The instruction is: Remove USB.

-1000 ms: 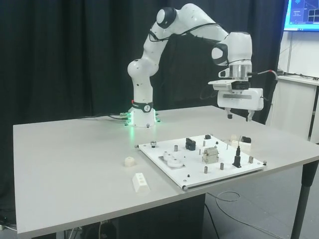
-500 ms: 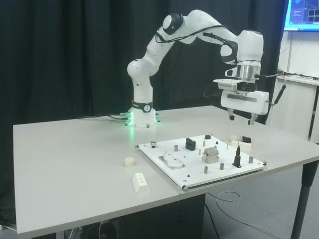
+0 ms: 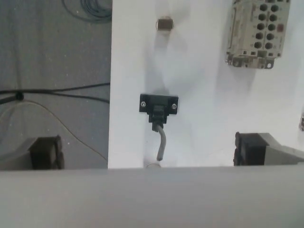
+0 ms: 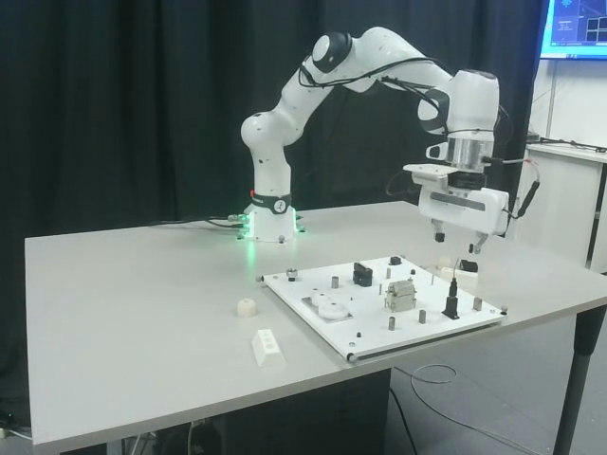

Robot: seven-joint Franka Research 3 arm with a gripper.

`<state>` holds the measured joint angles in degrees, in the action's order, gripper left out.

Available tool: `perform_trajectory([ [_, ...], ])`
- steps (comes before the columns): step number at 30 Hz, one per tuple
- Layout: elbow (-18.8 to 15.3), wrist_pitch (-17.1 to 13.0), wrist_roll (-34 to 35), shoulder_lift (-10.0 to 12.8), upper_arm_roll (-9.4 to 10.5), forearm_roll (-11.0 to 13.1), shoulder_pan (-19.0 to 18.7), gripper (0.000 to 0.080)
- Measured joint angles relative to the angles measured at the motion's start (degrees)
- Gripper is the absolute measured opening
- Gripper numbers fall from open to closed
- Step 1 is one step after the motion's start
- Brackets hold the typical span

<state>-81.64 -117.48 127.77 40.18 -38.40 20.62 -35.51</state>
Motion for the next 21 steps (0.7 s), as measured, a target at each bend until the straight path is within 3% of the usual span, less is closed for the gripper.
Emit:
perform_trajectory([
  [13, 2.9, -0.1, -0.8, 4.2, 0.10, 4.0, 1.3, 0.0800],
  [21, 4.9, 0.1, -1.8, 7.1, 0.17, 4.7, 1.6, 0.0800],
])
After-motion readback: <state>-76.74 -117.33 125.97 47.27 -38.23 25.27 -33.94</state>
